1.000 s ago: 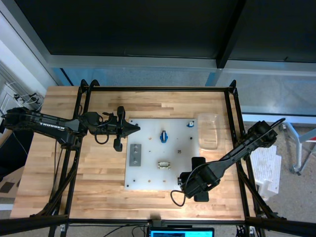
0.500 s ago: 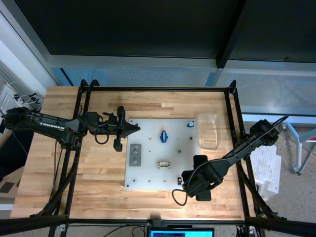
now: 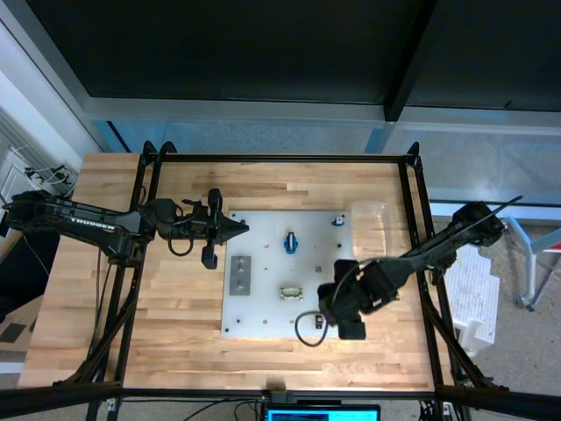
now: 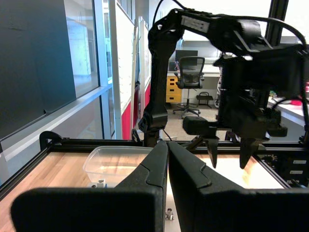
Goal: Pick the 16mm bar and install on taskboard
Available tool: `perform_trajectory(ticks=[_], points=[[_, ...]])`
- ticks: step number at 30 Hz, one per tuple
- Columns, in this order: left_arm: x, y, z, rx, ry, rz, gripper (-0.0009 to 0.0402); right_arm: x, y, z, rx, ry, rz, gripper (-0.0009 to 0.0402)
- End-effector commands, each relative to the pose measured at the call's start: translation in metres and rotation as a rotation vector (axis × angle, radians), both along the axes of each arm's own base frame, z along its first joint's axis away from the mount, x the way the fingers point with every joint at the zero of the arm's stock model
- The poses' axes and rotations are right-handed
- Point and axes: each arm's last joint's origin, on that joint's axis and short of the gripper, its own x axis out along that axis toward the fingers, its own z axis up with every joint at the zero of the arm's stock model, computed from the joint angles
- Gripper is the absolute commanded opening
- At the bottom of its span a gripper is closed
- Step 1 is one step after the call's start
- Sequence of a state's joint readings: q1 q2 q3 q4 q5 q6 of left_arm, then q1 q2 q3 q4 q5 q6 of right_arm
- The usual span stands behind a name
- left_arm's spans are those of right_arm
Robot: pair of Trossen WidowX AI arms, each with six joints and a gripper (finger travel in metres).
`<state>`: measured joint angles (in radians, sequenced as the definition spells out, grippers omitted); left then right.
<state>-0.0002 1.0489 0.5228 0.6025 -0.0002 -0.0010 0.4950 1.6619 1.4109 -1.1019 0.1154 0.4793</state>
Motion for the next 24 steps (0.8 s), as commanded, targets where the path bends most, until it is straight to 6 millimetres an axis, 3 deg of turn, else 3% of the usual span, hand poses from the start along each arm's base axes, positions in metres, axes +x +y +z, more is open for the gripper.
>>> perform_trajectory(ticks=[1, 6, 14, 24], points=[[0.000, 0.000, 0.000, 0.000, 0.000, 0.000, 0.0000, 0.005, -0.019, 0.009, -0.021, -0.056, 0.012, 0.0259], [0.000, 0.000, 0.000, 0.000, 0.000, 0.000, 0.0000, 0.013, -0.051, 0.023, -0.019, -0.158, 0.013, 0.0252], [0.000, 0.000, 0.000, 0.000, 0.000, 0.000, 0.0000, 0.016, -0.087, 0.041, -0.022, -0.361, 0.007, 0.0206], [0.000, 0.000, 0.000, 0.000, 0.000, 0.000, 0.0000, 0.002, -0.129, 0.047, -0.058, -0.568, -0.044, 0.0123]])
